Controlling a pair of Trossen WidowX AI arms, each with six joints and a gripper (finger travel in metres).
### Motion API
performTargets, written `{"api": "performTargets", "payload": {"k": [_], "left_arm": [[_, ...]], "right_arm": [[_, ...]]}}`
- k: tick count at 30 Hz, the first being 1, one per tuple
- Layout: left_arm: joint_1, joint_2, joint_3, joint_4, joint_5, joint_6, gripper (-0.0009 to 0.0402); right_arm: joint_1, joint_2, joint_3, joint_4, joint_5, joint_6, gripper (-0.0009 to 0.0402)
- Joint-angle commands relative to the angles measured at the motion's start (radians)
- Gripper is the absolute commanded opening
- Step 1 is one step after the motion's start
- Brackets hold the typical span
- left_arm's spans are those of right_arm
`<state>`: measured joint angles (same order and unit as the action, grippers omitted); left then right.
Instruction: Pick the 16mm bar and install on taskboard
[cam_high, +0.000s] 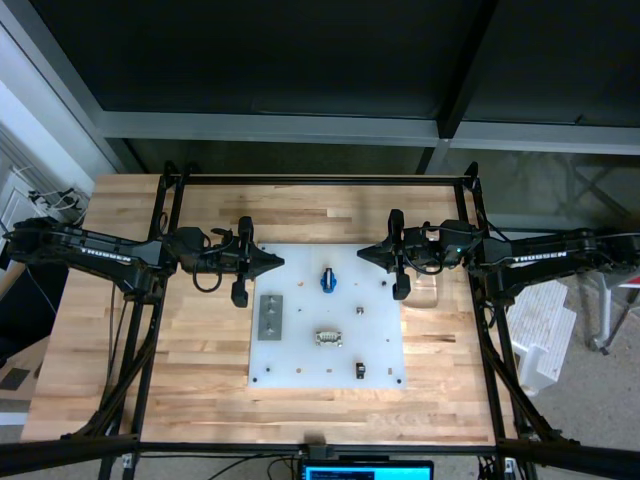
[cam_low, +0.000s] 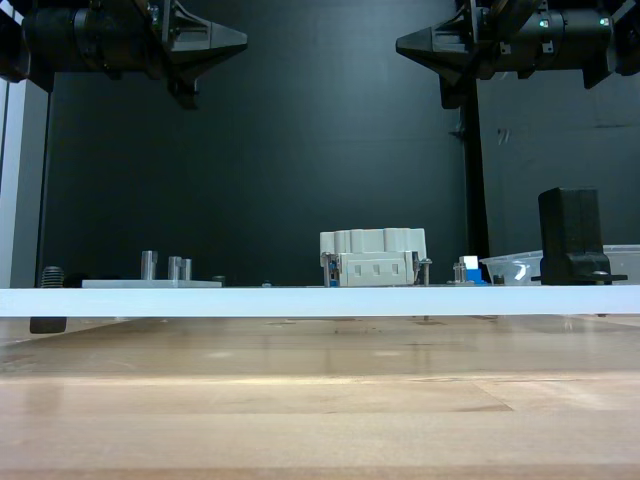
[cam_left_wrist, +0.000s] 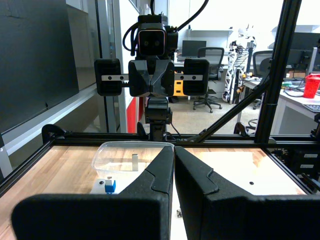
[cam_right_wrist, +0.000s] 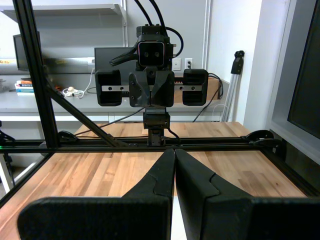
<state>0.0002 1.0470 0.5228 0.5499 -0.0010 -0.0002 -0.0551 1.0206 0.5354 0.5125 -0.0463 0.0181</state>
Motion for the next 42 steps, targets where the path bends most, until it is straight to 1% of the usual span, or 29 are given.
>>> {"api": "performTargets", "payload": {"k": [1, 9, 13, 15, 21, 28, 35, 42], "left_arm": [[0.000, 0.000, 0.000, 0.000, 0.000, 0.000, 0.0000], [0.000, 0.000, 0.000, 0.000, 0.000, 0.000, 0.0000], [0.000, 0.000, 0.000, 0.000, 0.000, 0.000, 0.0000], [0.000, 0.000, 0.000, 0.000, 0.000, 0.000, 0.0000], [0.000, 0.000, 0.000, 0.000, 0.000, 0.000, 0.0000], [0.000, 0.000, 0.000, 0.000, 0.000, 0.000, 0.0000], [0.000, 0.000, 0.000, 0.000, 0.000, 0.000, 0.0000], [0.000, 0.000, 0.000, 0.000, 0.000, 0.000, 0.0000]], "right_arm": [[0.002, 0.002, 0.000, -0.028, 0.000, 0.000, 0.0000], [0.002, 0.002, 0.003, -0.032, 0.000, 0.004, 0.0000], [0.001, 0.002, 0.037, -0.093, 0.000, 0.030, 0.0000], [0.000, 0.002, 0.078, -0.192, 0.000, 0.026, 0.0000], [0.000, 0.002, 0.222, -0.595, 0.001, 0.003, 0.0000], [0.000, 0.002, 0.340, -0.988, 0.001, 0.019, 0.0000], [0.000, 0.002, 0.419, -1.293, 0.001, 0.027, 0.0000], [0.000, 0.002, 0.453, -1.542, 0.000, 0.027, 0.0000]]}}
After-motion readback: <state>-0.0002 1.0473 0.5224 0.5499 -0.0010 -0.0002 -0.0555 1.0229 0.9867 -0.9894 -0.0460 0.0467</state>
